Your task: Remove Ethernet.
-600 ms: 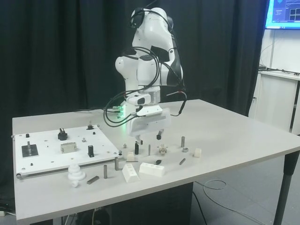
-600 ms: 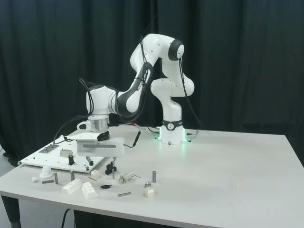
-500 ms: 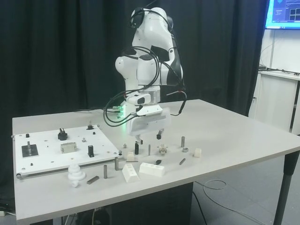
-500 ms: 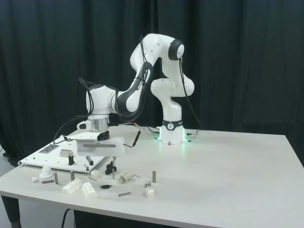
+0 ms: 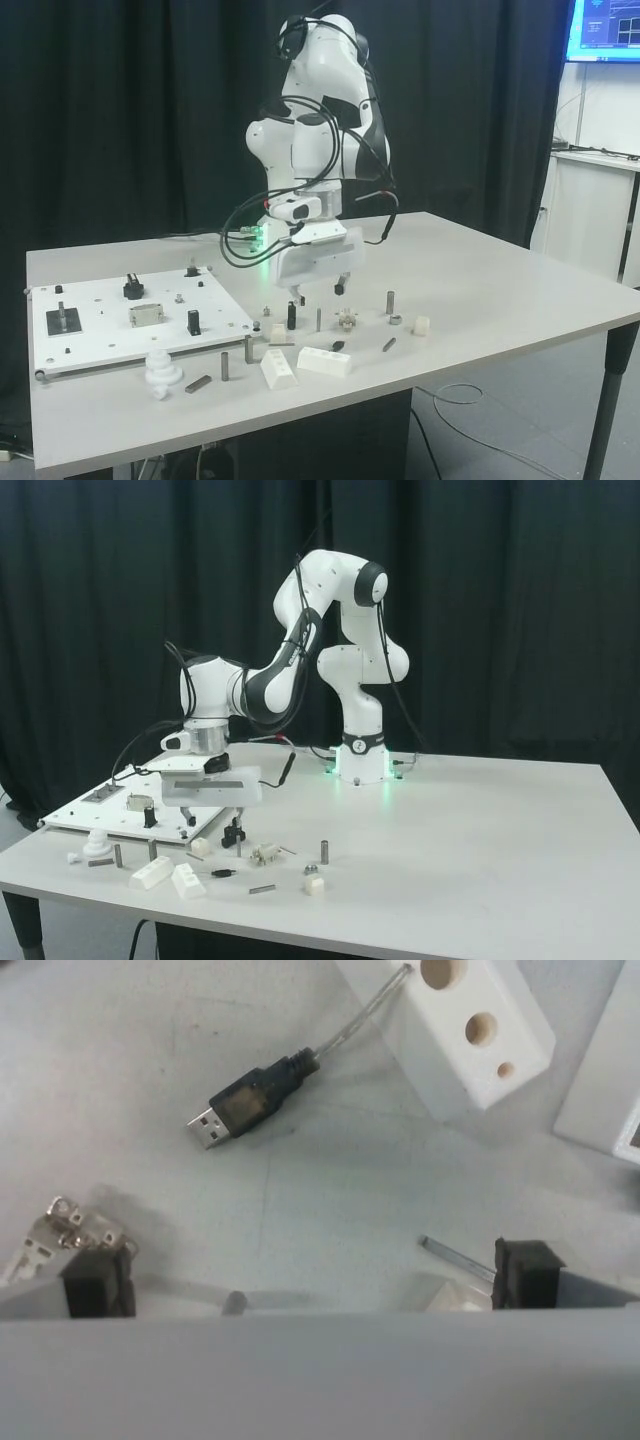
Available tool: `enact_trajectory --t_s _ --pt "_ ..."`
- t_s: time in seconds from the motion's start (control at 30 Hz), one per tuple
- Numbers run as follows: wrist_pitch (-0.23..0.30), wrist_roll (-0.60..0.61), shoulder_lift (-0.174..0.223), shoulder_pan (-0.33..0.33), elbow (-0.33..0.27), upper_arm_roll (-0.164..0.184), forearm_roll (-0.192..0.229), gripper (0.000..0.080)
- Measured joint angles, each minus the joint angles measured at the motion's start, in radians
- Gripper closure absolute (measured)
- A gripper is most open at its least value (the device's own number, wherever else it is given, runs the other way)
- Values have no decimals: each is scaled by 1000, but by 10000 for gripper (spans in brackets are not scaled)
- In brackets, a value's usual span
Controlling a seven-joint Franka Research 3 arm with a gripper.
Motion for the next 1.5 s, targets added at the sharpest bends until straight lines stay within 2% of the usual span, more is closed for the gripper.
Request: enact_trajectory --t_s 0.33,0.73,1.5 --pt "-26 2 -21 2 6 -16 -12 3" --pt "-76 20 -52 3 22 -26 -48 3" --pt "-98 167 -60 3 41 -30 -91 3"
